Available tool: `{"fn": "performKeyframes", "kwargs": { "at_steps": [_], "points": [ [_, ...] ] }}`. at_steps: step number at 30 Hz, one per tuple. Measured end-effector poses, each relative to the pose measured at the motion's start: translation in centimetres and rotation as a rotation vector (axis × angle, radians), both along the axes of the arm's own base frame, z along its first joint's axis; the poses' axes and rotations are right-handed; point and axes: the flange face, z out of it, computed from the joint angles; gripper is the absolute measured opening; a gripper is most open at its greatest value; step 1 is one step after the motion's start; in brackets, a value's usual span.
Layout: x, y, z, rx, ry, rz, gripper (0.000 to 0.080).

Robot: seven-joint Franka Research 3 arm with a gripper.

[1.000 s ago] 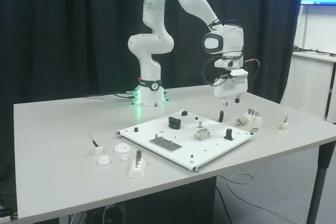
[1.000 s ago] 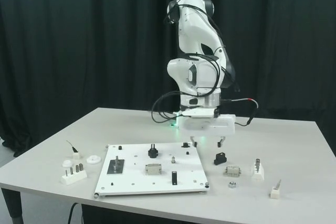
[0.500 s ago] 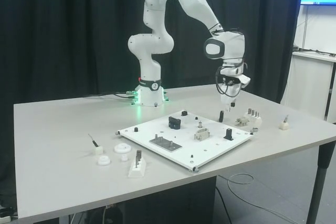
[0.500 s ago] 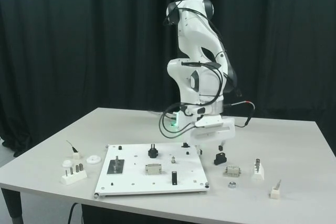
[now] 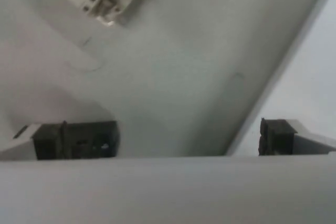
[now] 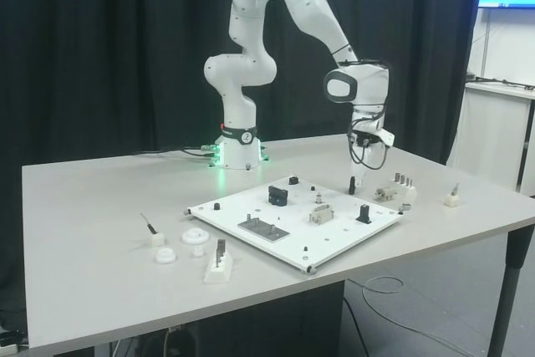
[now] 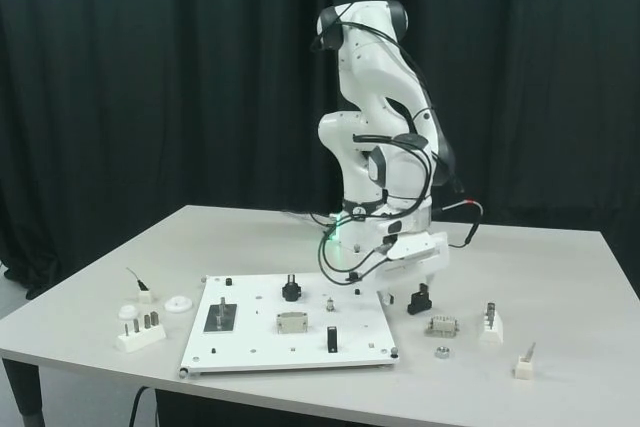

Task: Pick D-SUB.

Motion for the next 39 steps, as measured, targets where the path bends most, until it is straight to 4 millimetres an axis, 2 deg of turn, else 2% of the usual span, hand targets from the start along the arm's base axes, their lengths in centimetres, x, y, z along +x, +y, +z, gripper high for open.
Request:
{"fn": "performKeyframes", "kwargs": {
  "at_steps": [19, 27, 39],
  "points": [
    [-4.5, 3.1, -1.2, -0.048, 0.029, -0.006, 0.0800],
    [-5.6, 4.1, -1.4, -0.093, 0.003, -0.003, 0.0800],
    [-6.1, 4.7, -1.5, -0.126, -0.011, 0.001, 0.0800]
  ]
}}
